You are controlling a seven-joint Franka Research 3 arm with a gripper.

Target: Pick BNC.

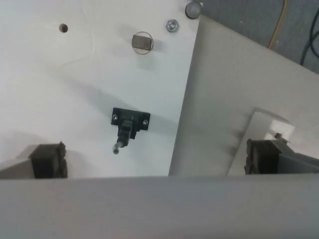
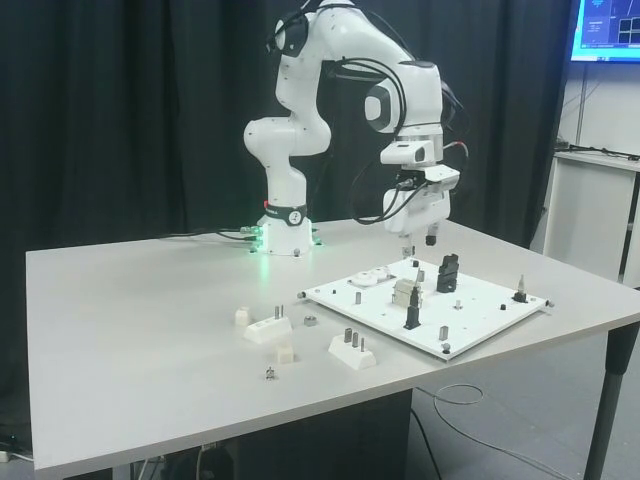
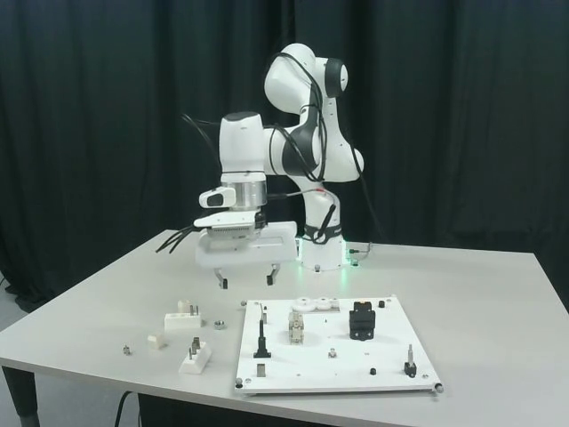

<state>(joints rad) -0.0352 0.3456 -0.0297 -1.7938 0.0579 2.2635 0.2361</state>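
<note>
Step in hand: we judge this to be the approach. The gripper (image 3: 245,280) hangs well above the table (image 3: 498,294), over the board's edge, with nothing in it.

Jaws: they stand wide apart, both fingertips (image 1: 48,159) showing at the sides of the wrist view with only the board between them.

Where the BNC is: we take the black flanged connector (image 1: 130,127) to be the BNC. It stands upright on the white board (image 3: 391,374), near the board's edge, its square base screwed flat and a thin stem rising from it. The second room view shows it as a slim black post (image 3: 261,341) below and a little ahead of the gripper.

Centring: in the wrist view the connector sits off the midline between the fingers, so we should shift sideways until the stem lies midway between them.

Descent: come straight down along the stem and close on the stem, not the flange.

Neighbours: the metal peg (image 1: 142,42) and the nut (image 1: 172,25) are well apart from it. The white block (image 1: 271,127) on the table lies near one finger, so we should watch it on the way down.

Risk: the stem is thin; an off-centre grasp could tilt it or slip.
</note>
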